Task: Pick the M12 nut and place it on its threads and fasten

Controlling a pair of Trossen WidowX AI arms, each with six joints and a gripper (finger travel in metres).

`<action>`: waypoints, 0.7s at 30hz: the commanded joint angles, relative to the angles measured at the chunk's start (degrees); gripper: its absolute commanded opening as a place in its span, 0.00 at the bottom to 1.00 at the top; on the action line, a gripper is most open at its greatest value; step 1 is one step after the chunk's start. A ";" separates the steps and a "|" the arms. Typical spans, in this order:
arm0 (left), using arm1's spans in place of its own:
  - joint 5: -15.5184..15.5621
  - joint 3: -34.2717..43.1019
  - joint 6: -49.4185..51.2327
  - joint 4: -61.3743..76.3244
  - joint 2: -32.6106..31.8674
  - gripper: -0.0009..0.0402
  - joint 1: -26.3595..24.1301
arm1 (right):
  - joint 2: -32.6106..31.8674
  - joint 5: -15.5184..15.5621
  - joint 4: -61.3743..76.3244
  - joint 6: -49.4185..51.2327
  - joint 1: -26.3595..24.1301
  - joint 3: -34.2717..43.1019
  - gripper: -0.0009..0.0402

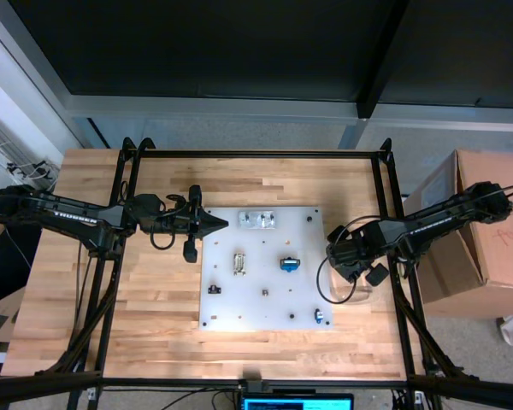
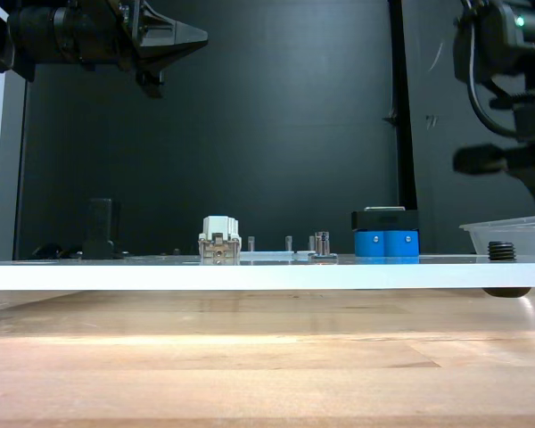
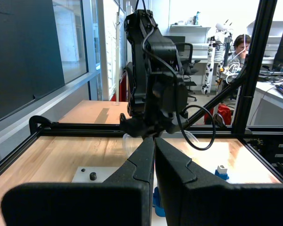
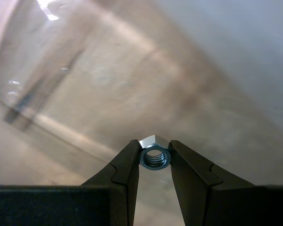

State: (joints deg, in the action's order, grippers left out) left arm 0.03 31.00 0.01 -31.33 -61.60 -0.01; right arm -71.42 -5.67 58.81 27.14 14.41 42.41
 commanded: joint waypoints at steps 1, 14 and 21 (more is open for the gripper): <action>-0.02 0.02 0.00 -0.02 0.00 0.02 0.00 | -0.09 -0.92 2.12 0.28 0.83 4.09 0.04; 0.00 0.02 0.00 -0.02 0.00 0.02 0.02 | -11.58 -0.83 6.32 0.48 8.13 20.70 0.04; 0.00 0.02 0.00 -0.02 0.00 0.02 0.00 | -23.15 -0.81 11.15 6.99 11.58 32.94 0.04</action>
